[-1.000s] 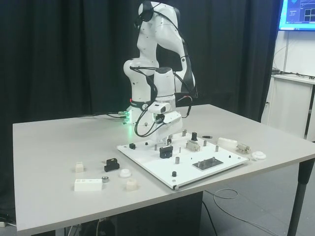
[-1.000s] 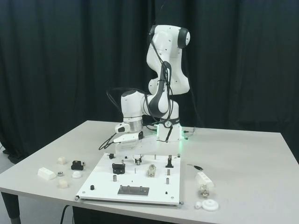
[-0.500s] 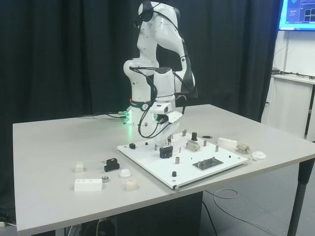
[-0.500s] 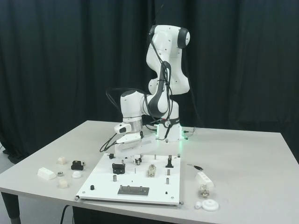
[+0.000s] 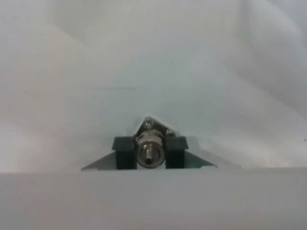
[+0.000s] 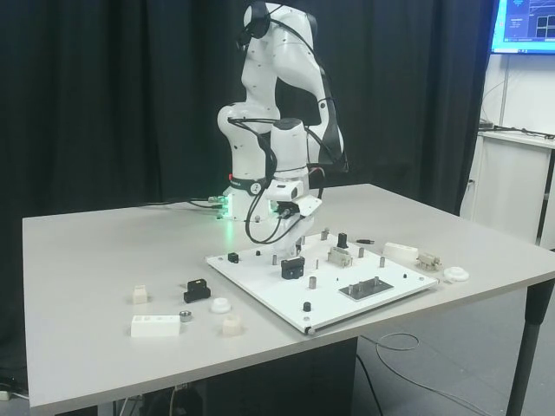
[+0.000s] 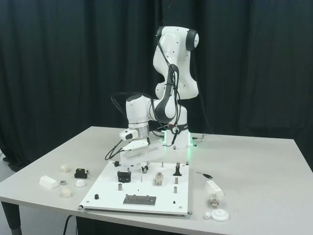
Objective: Remove BNC.
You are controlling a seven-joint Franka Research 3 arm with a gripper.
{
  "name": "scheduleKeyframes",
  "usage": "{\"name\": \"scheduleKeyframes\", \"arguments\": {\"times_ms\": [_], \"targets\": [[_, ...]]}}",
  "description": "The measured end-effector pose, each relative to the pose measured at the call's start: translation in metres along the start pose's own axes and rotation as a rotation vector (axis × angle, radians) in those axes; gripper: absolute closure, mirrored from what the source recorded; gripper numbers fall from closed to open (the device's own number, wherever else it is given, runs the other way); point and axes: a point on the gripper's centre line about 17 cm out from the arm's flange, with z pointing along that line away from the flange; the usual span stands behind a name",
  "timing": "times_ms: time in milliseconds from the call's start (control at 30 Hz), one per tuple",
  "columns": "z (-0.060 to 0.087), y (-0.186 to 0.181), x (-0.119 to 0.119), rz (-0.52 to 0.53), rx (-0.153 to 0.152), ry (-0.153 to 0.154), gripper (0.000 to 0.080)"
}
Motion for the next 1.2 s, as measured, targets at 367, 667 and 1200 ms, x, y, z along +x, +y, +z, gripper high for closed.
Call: {"name": "scheduleKeyframes", "arguments": {"times_ms": [367,667,1200], "targets": [[-0.0002,-0.0002,0.0,-0.023,0.004,0.0,0.0676],[-0.0001,-0.0003,-0.0002,-0.059,0.011,-0.002,0.0676],[-0.0006,0.0002,-0.0002,-0.183,0.023,-0.001,0.0676]]}}
